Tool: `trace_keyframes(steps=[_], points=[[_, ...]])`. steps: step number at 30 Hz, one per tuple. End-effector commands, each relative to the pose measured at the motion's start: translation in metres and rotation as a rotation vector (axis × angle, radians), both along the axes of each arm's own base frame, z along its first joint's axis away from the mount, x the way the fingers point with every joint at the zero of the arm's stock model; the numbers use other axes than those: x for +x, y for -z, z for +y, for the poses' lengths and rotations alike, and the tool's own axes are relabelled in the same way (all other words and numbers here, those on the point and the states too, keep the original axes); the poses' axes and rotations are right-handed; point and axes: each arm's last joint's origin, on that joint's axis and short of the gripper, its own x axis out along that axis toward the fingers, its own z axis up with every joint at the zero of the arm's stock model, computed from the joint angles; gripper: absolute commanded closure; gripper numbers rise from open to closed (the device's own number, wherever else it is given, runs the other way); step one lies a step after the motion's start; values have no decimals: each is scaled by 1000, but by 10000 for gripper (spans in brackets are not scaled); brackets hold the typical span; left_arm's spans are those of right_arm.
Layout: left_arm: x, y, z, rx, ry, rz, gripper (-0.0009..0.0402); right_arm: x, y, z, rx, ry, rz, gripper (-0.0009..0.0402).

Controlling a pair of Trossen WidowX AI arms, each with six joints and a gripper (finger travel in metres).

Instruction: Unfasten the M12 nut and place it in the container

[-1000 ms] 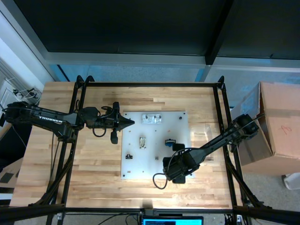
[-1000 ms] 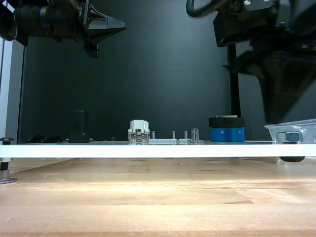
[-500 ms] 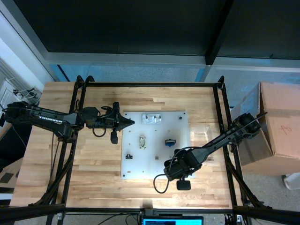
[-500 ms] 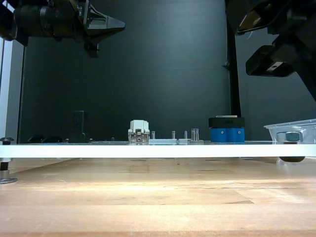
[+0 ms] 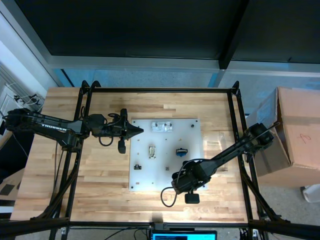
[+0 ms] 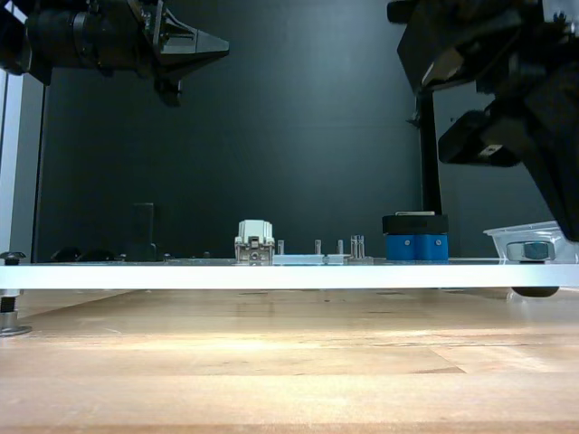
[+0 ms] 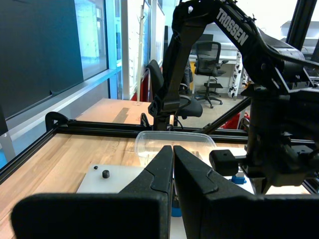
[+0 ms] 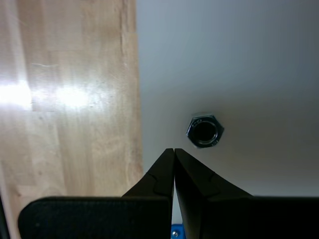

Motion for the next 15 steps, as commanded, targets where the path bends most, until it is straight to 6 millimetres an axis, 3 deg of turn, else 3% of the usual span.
trace_keyframes(steps=[1, 6, 12, 15], points=[[0, 0, 0, 0, 0, 0, 393, 1, 4, 0, -4, 2, 2, 394], [0, 0, 0, 0, 0, 0, 393, 2, 4, -1, -11, 8, -11, 393], [0, 0, 0, 0, 0, 0, 393, -4, -6, -13, -257, 99, -70, 394], [0, 0, 0, 0, 0, 0, 393, -6, -13, -16, -285, 142, -98, 393]])
